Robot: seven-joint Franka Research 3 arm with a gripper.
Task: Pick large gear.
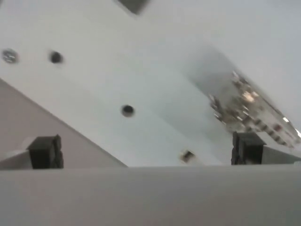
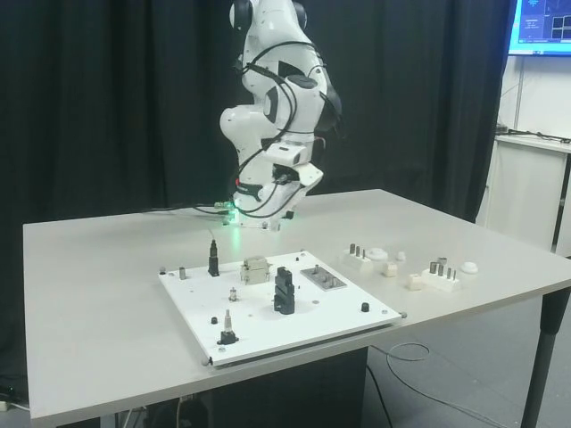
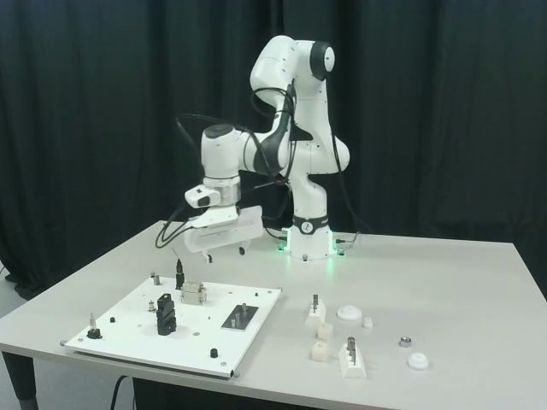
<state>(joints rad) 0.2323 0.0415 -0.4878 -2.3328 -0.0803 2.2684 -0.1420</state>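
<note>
While gripper (image 3: 224, 249) hangs wide open, empty, above board's (image 3: 128, 337) far edge, your gear (image 3: 348, 313) lies well aside, past board.

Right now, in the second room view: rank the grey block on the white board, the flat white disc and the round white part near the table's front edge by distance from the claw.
From the claw:
1. Grey block, on the board just below it.
2. Flat white disc, off the board, mid-table.
3. Round white part, by the front edge, farthest.
</note>
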